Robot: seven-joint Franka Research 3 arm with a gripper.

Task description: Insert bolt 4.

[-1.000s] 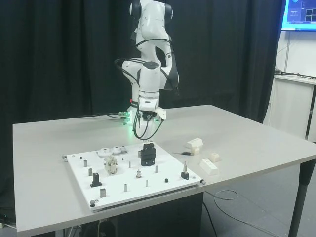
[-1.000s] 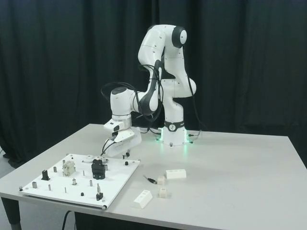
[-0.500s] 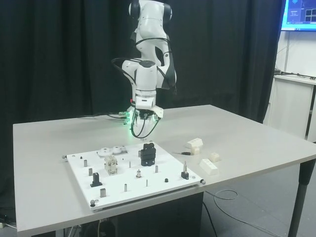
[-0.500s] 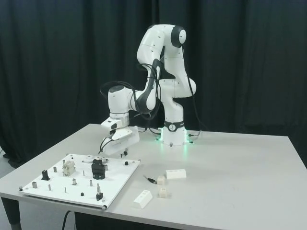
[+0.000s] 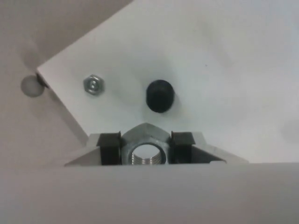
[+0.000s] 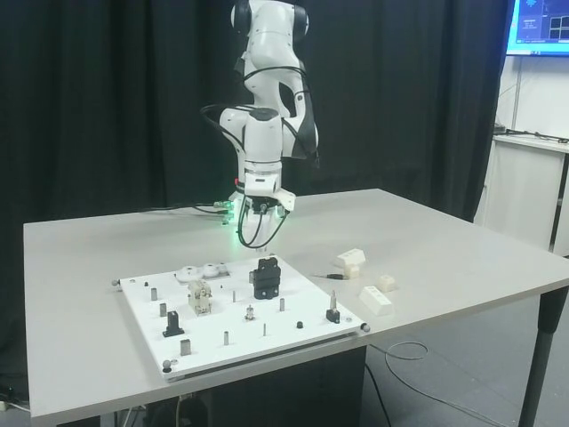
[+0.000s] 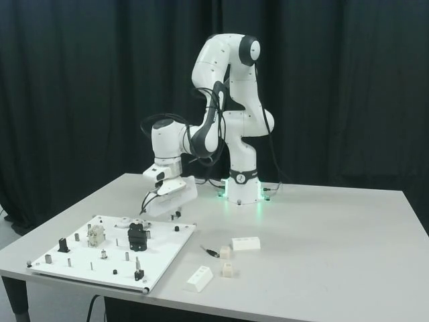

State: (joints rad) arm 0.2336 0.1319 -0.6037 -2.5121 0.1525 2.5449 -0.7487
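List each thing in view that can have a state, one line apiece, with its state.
hand: shut on a threaded metal part, held above the corner of the board.
threaded metal part: clamped between the fingers, off the board.
white board: flat on the grey table.
black knob: seated on the board.
hex nut: seated near the board's corner.
white blocks: loose on the table beside the board.

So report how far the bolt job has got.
Done: the claw is shut on a grey metal hex part with a threaded bore. In hand: it hangs above the far corner of the white assembly board, over a black round cap. Left: no insertion shows yet.
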